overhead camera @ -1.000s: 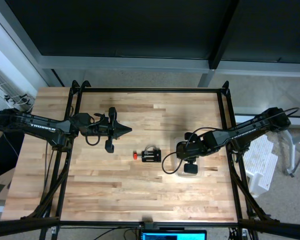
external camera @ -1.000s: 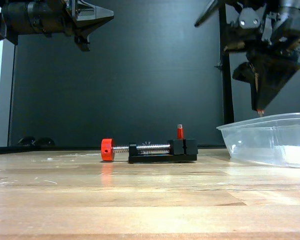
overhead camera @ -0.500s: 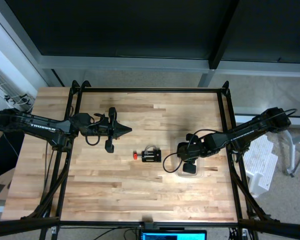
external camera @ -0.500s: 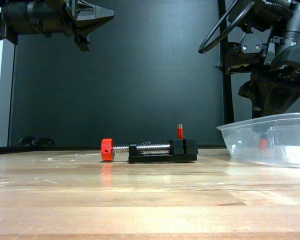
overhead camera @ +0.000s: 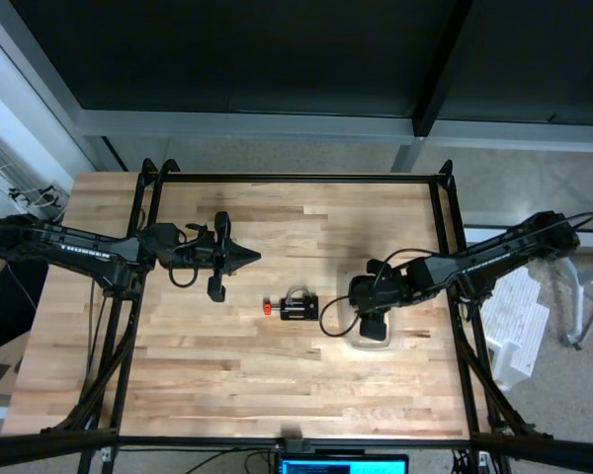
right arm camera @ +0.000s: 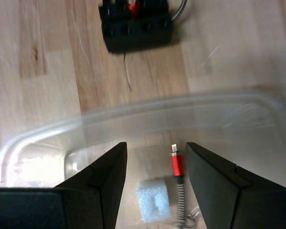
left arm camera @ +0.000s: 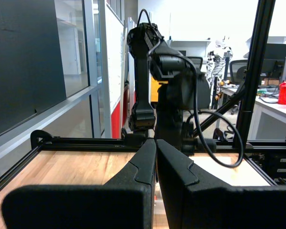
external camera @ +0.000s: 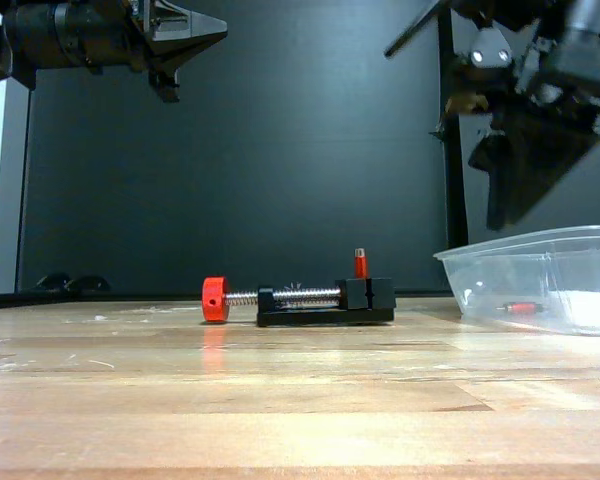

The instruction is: Remove the RCA connector from the receptacle and place in the container

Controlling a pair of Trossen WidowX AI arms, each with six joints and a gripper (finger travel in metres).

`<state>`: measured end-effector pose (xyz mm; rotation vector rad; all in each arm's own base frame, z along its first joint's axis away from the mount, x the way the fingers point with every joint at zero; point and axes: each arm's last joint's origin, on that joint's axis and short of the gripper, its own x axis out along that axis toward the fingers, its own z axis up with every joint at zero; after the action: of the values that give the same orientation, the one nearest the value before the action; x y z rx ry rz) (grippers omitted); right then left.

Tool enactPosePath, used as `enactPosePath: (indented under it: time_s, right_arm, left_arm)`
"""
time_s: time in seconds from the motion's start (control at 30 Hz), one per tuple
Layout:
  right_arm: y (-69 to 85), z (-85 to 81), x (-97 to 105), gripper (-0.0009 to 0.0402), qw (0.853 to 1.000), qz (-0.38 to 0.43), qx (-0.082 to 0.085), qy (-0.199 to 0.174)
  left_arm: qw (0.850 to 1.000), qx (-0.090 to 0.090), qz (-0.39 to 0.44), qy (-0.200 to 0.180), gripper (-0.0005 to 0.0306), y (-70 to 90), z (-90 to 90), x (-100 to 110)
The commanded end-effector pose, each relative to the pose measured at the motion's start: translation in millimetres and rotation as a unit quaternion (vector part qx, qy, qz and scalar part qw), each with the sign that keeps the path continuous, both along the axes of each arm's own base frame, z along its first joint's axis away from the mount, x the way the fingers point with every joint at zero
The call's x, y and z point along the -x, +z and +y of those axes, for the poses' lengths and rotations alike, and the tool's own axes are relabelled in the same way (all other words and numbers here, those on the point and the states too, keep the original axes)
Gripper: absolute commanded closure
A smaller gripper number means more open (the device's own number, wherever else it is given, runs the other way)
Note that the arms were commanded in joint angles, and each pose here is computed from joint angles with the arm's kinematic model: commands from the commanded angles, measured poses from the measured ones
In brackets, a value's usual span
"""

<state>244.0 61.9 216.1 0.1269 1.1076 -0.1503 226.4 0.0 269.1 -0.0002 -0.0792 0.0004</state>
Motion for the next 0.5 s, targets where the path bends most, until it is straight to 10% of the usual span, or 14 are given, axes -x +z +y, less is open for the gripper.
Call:
enactPosePath:
  time_s: [0.03, 0.5]
  right_arm:
    - [16.8, -5.0, -2, 0.0223, 1.0, -0.009, -0.001, -0.004]
    - [86.1, -33.3, -13, 0.0352, 0.975, -0.215, 0.039, 0.043]
  left_arm:
    - [1.0, 0.0, 0.0, 0.0, 0.03, -0.1, 0.0, 0]
    - [1.0, 0.0, 0.0, 0.0, 0.03, -0.1, 0.0, 0]
